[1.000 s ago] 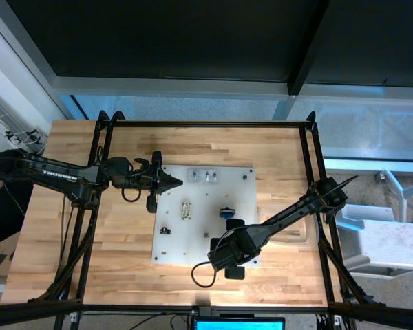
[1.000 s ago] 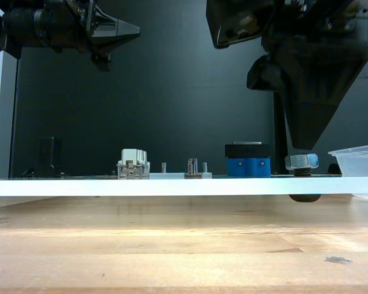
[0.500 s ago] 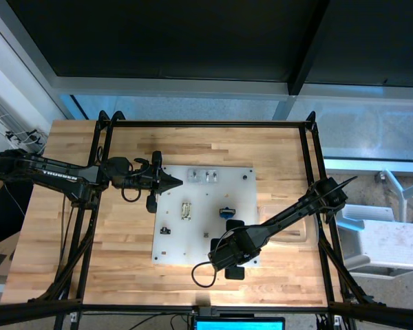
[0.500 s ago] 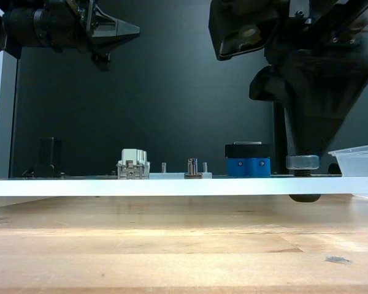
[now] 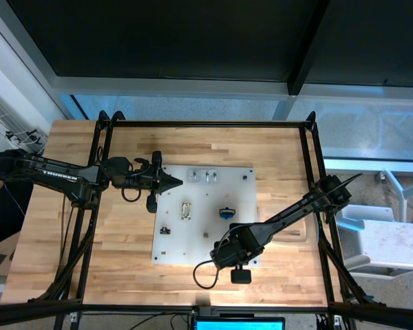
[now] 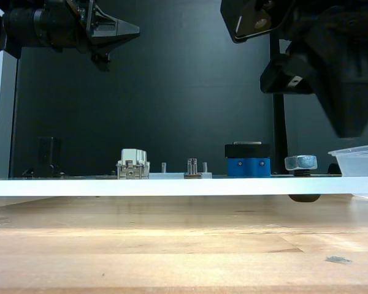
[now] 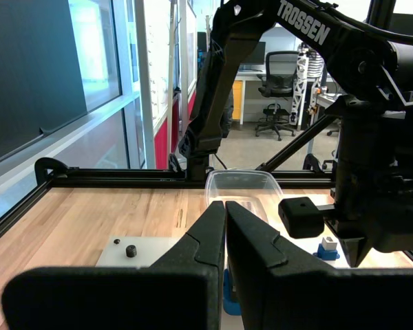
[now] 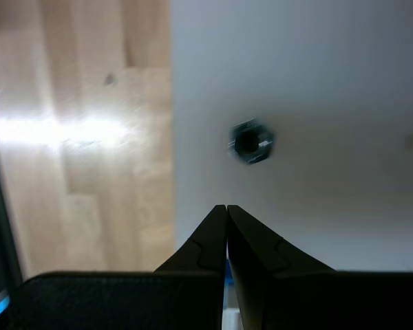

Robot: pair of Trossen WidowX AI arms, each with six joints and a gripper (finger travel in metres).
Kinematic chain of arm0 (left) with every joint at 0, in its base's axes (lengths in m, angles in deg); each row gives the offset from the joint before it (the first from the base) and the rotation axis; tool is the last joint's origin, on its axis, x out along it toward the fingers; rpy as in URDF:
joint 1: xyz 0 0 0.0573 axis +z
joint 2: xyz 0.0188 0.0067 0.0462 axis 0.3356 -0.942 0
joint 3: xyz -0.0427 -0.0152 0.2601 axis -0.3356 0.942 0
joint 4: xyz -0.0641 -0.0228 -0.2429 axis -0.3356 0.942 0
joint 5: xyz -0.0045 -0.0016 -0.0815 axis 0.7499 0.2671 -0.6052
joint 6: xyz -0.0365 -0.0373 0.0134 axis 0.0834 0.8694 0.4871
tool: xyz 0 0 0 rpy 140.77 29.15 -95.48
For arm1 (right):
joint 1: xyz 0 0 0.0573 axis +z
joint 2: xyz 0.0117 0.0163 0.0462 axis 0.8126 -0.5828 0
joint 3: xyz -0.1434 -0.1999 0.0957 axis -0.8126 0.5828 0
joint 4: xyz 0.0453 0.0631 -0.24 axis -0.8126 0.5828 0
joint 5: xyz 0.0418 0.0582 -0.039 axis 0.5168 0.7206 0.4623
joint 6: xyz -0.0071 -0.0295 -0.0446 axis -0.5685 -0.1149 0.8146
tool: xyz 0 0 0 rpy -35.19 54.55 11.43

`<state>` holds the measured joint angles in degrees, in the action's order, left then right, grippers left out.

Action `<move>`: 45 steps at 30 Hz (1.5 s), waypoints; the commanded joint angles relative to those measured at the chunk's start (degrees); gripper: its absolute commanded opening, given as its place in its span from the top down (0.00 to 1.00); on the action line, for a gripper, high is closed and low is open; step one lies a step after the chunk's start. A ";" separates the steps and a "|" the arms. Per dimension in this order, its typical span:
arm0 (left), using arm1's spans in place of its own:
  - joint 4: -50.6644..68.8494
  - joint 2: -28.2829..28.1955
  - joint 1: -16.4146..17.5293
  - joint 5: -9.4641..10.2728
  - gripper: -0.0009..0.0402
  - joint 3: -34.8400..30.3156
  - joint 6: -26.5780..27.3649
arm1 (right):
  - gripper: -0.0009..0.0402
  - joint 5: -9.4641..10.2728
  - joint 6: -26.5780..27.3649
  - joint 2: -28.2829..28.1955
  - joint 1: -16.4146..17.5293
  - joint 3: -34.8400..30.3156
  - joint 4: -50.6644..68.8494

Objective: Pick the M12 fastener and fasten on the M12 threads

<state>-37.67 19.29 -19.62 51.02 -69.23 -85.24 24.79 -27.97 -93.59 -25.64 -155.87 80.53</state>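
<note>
**Wooden desk [image 5: 124, 275], nut [image 6: 301, 162] on its stud, both claws pinched together**

From above, I see the white board [image 5: 172, 240] lying mid-desk. The left claw [image 5: 173, 181] hovers at the board's far left corner. The right arm [image 5: 282, 220] reaches across the near right corner, and I cannot make out the nut beneath it.

At desk level, the nut sits on top of its black stud [image 6: 301, 173], between the blue block [image 6: 248, 166] and the clear tray [image 6: 359, 160]. The right claw [image 6: 349, 131] hangs above it and off to the right, not touching. The left claw is high up on the left.

On the left wrist camera, that claw's fingers meet with nothing between them.

On the right wrist camera, the right claw's tips are pressed together and empty. The nut lies apart from them on the board, near where the wood begins.
</note>
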 commanded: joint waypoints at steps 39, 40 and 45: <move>-0.02 -0.02 0.02 0.00 0.98 -0.02 -0.02 | 0.98 2.67 -1.81 1.05 -0.33 3.72 -6.62; -0.02 -0.02 0.00 0.00 0.98 -0.02 -0.02 | 0.98 1.70 -1.92 1.33 -0.33 3.65 -6.60; -0.02 -0.02 0.02 0.00 0.98 -0.02 -0.02 | 0.98 -7.06 -2.16 1.92 -0.35 0.79 -1.70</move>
<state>-37.69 19.29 -19.62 51.04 -69.25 -85.24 20.11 -29.87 -91.80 -26.02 -154.43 77.71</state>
